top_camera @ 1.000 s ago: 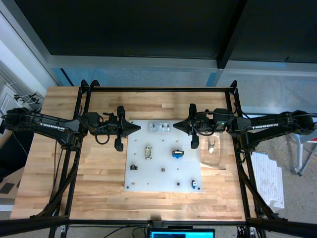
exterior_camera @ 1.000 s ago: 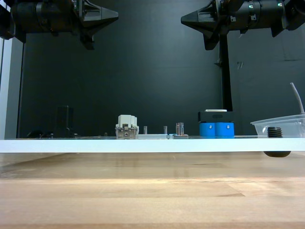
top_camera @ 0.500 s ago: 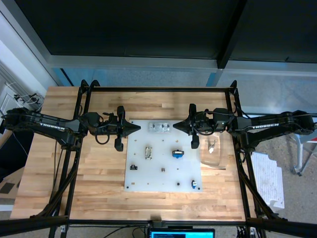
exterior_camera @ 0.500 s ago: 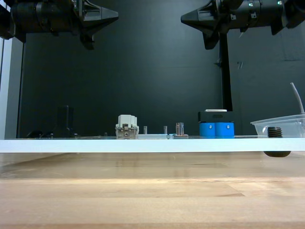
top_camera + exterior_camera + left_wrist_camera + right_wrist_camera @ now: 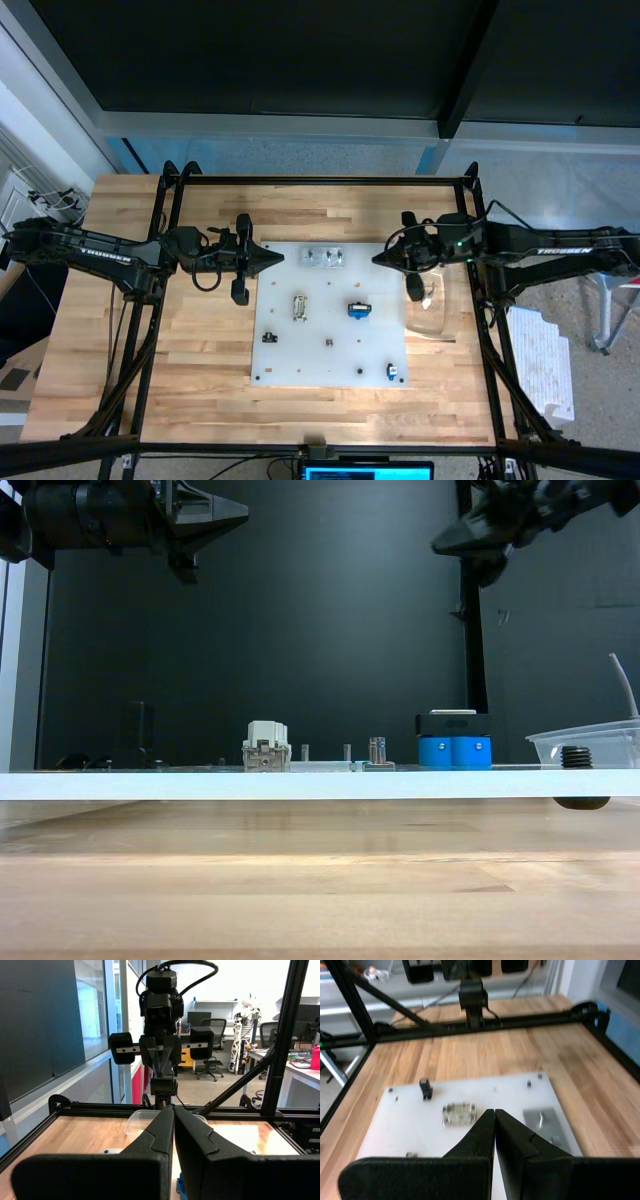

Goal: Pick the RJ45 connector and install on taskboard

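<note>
The RJ45 connector [image 5: 428, 297] is a small whitish piece lying in a clear plastic tray [image 5: 428, 322] just off the right edge of the taskboard [image 5: 330, 340]. My right gripper [image 5: 379, 260] hovers high over the board's back right part, left of the tray, fingers shut and holding nothing. In the right wrist view its closed tips [image 5: 494, 1110] point down at the white taskboard [image 5: 410, 1125]. My left gripper [image 5: 280, 258] hangs shut and empty above the board's back left corner. The left wrist view has those closed tips [image 5: 173, 1108] facing the right arm.
On the board stand a blue block fitting [image 5: 358, 310], a grey-white connector housing [image 5: 298, 307], a silver plate [image 5: 325, 257] and small black parts. A black frame [image 5: 320, 181] rings the wooden table. In the low view the tray [image 5: 590, 745] sits at the right.
The right gripper has pulled back to the right toward the tray and tipped its nose downward. The left arm has not moved.
</note>
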`<move>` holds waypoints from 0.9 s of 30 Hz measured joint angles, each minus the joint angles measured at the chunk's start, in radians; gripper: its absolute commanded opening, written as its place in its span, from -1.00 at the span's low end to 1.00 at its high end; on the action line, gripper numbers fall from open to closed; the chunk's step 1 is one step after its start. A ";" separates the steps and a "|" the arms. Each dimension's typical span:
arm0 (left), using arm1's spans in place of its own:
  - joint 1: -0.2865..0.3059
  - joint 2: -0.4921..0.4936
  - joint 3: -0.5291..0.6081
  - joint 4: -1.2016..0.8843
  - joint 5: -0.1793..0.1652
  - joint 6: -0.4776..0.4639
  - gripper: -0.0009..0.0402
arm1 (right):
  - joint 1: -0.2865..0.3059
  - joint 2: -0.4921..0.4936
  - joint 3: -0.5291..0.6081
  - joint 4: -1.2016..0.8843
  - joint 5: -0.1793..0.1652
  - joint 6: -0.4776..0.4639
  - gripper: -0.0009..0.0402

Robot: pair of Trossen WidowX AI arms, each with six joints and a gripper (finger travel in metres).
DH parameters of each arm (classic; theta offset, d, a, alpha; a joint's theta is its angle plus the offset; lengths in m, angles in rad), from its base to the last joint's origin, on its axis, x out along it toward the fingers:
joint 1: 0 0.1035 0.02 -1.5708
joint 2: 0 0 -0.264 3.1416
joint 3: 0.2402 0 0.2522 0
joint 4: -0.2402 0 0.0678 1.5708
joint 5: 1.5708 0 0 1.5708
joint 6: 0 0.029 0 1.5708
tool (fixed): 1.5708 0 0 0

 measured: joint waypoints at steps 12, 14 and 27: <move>0.000 0.000 0.000 0.000 0.000 0.000 -0.96 | 0.000 -0.045 0.177 -0.537 0.000 0.004 -0.96; 0.000 0.000 0.000 0.000 0.000 0.000 -0.96 | 0.000 -0.047 0.207 -0.613 0.000 0.004 -0.96; 0.000 0.000 0.000 0.000 0.000 0.000 -0.96 | 0.003 -0.048 0.270 -1.009 0.001 0.038 -0.96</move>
